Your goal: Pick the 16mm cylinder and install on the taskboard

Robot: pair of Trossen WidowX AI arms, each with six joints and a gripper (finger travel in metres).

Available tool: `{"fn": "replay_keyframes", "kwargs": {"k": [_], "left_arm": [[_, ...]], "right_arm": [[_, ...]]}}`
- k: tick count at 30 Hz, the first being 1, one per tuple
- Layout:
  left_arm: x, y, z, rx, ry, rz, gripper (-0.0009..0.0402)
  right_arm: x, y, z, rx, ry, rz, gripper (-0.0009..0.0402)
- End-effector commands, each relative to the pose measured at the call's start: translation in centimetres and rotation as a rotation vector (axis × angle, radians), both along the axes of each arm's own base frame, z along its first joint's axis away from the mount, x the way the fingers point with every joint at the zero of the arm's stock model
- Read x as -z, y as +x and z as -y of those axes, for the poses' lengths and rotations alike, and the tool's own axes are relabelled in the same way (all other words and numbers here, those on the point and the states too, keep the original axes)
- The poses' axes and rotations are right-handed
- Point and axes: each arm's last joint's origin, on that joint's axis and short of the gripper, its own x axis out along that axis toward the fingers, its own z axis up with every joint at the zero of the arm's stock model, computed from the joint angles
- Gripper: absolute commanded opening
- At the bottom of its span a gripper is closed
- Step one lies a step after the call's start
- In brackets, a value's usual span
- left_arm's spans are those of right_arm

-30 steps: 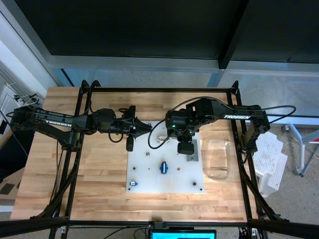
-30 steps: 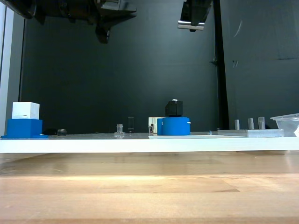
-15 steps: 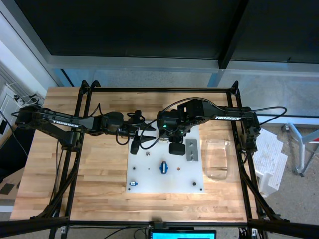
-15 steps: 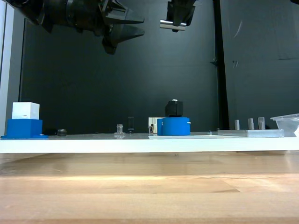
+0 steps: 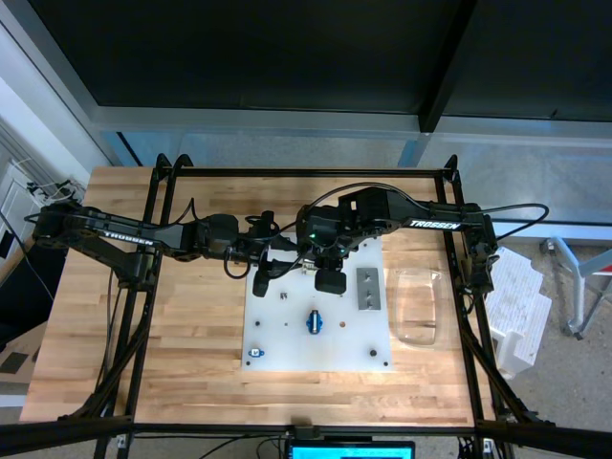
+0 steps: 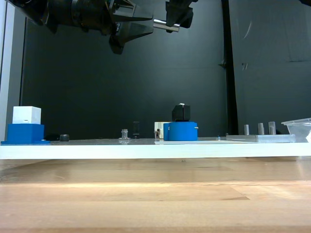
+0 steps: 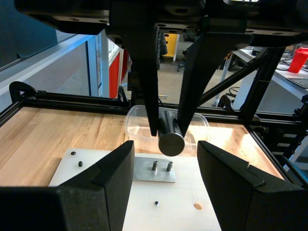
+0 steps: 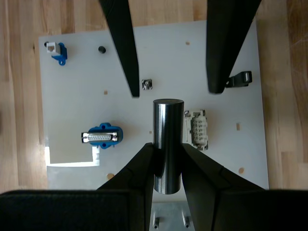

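Observation:
The 16mm cylinder (image 8: 168, 139) is a grey metal rod held level, high above the taskboard (image 8: 159, 53). My right gripper (image 8: 167, 169) points down and is shut on it. In the left wrist view the cylinder's round end (image 7: 172, 143) faces the camera, between the right gripper's two black fingers (image 7: 144, 72). My left gripper (image 6: 141, 25) is open at the same height. Its fingertips (image 8: 134, 91) stand either side of the cylinder's line, just short of its free end (image 6: 163, 24). Both grippers hover over the back of the taskboard (image 5: 287, 339).
On the taskboard are a blue fitting (image 8: 101, 137), a beige connector (image 8: 197, 129) and a grey metal block with pins (image 7: 154, 171). A clear plastic tray (image 5: 416, 306) lies right of the board. A black frame (image 5: 306, 174) rings the table.
My right gripper has carried the cylinder to the left. My left gripper has moved right and opened, so its fingertips now nearly reach the cylinder's end.

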Motion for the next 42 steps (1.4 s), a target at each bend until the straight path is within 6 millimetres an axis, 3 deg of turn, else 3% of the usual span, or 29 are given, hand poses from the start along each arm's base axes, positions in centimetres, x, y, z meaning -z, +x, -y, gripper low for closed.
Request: {"fn": "replay_keyframes", "kwargs": {"k": [1,19,42], "left_arm": [[-0.13,0.03,-0.01,0.0,0.001,0.005,0.0176],[-0.31,0.07,-0.09,-0.019,0.005,0.015,0.0172],[-0.22,0.05,-0.06,-0.009,0.002,0.005,0.0049]], "right_arm": [[-0.1,0.14,0.21,-0.001,-0.002,0.018,0.0009],[-0.15,0.61,0.59,-0.006,-0.008,0.058,0.0009],[-0.22,0.73,0.62,-0.013,-0.013,0.072,0.0009]]}}
